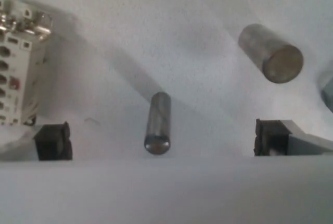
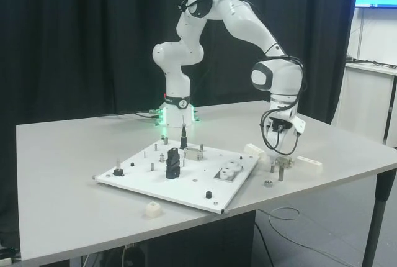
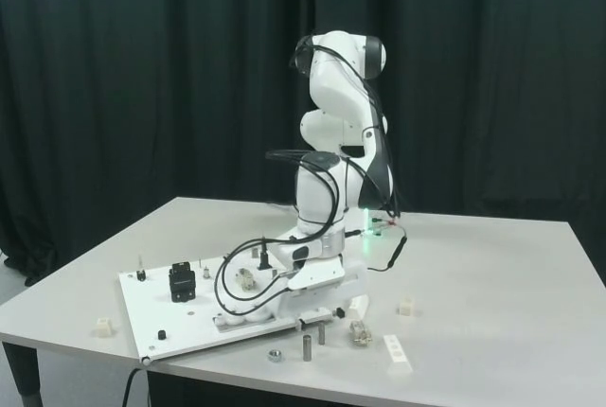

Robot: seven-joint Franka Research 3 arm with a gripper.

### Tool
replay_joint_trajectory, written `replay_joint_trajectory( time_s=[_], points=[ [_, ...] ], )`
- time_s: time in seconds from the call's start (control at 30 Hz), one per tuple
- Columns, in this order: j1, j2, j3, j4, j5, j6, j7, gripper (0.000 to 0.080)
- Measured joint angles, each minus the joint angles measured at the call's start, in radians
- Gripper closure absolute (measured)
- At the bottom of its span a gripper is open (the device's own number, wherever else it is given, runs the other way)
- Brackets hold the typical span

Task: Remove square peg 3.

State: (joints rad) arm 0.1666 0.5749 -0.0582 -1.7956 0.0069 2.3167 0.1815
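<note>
My gripper (image 1: pixel 161 139) is open, with its black fingertips (image 1: pixel 52 141) far apart and low over the grey table, just off the white board's (image 2: pixel 142 183) right edge. A thin grey round peg (image 1: pixel 157 122) stands upright on the table on the line between them, touching neither. A thicker grey round peg (image 1: pixel 270 52) stands a little farther off. The room views show both pegs (image 2: pixel 282 171) (image 3: pixel 306 345) right under the gripper (image 2: pixel 276 157) (image 3: pixel 314 314). I see no square peg near the fingers.
A white connector block (image 1: pixel 18 62) lies close beside one finger. A small nut (image 2: pixel 268 183), white blocks (image 2: pixel 309 162) (image 3: pixel 398 350) and a white cube (image 2: pixel 152 209) lie on the table. The board carries a black part (image 2: pixel 172 161) and several small pegs.
</note>
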Motion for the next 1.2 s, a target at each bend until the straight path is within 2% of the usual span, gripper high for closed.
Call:
replay_joint_trajectory(
  time_s=[0.07, 0.1, 0.4, 1.2],
  points=[
    [0.000, 0.000, 0.000, 0.014, 0.000, -0.022, 0.000, 0.0047],
    [0.000, 0.000, -0.001, 0.022, 0.000, -0.035, 0.000, 0.0011],
    [0.000, 0.000, -0.006, 0.074, 0.000, -0.114, 0.000, 0.0011],
    [0.001, 0.000, -0.020, 0.127, -0.020, -0.189, -0.001, 0.0003]
  ],
)
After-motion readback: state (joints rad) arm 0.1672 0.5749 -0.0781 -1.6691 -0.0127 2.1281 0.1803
